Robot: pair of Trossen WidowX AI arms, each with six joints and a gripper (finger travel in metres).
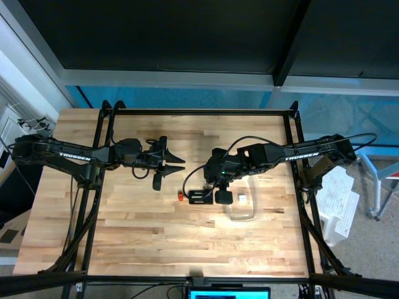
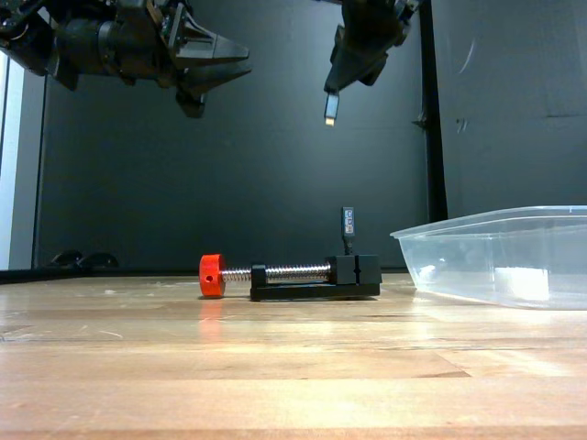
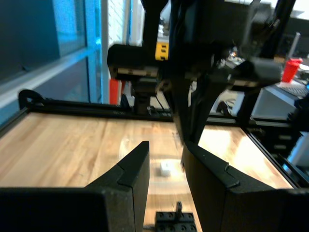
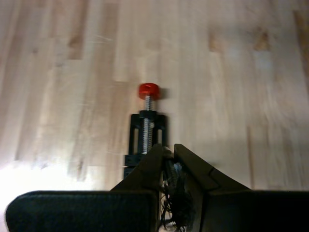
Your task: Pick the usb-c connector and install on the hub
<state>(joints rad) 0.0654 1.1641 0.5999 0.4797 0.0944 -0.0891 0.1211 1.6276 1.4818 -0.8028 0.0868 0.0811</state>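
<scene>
the right wrist view's fingers [image 4: 195, 170] hide the hub [image 2: 348, 223], upright in a vise [image 2: 303, 275]. right gripper [image 2: 336, 84] pinches the usb-c connector [image 2: 330, 108], high at the hub's 12 o'clock. left gripper [image 2: 240, 62], at 10 o'clock, gapes empty.

**A:** so where's each cam sitting relative to the clamp [image 1: 198, 197]?

**B:** high one's above the near table edge, looking down and away, clamp far off. low one's at tabletop height on the clamp's near side, close and level. left wrist cam peeks through the spread left gripper [image 3: 165, 145] from the clamp's left. right wrist cam looks down on it past the right gripper [image 4: 167, 146] pinching the usb-c connector [image 2: 330, 107]. all four catch the clamp.
</scene>
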